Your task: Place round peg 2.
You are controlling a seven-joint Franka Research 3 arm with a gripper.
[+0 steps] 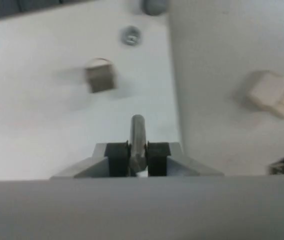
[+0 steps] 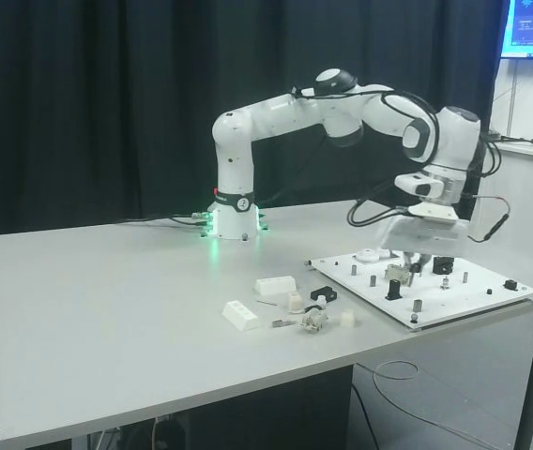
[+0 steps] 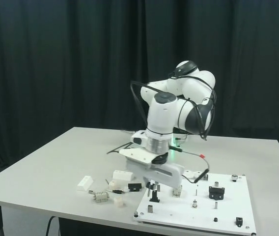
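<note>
We find the hand (image 1: 137, 159) pinching round peg 2 (image 1: 137, 135) between its black pads (image 1: 116, 159) — the grey cylinder sticks out past the fingertips, held clear above the white board (image 1: 42, 135).

Wrist view: beneath the peg lies the board's flat face, with a small square block (image 1: 100, 75) standing on it and a round metal fitting (image 1: 131, 35) beyond that. The board's edge runs just beside the peg; past the edge, on the grey tabletop (image 1: 217, 60), sits a pale blocky part (image 1: 275, 94).

First room view: the white arm (image 2: 285, 108) reaches from its base, which shows green lights, out over the board (image 2: 473, 298) at the tabletop's (image 2: 107, 291) corner. The hand (image 2: 413, 265) hangs low among the board's small upright fixtures (image 2: 395, 279).

Second room view: the hand (image 3: 149, 188) hovers over the board's (image 3: 188, 214) near-left part, close to a black fixture (image 3: 154, 196). Loose white parts (image 3: 122, 175) lie on the tabletop (image 3: 70, 157) beside the board — well apart from the peg.
</note>
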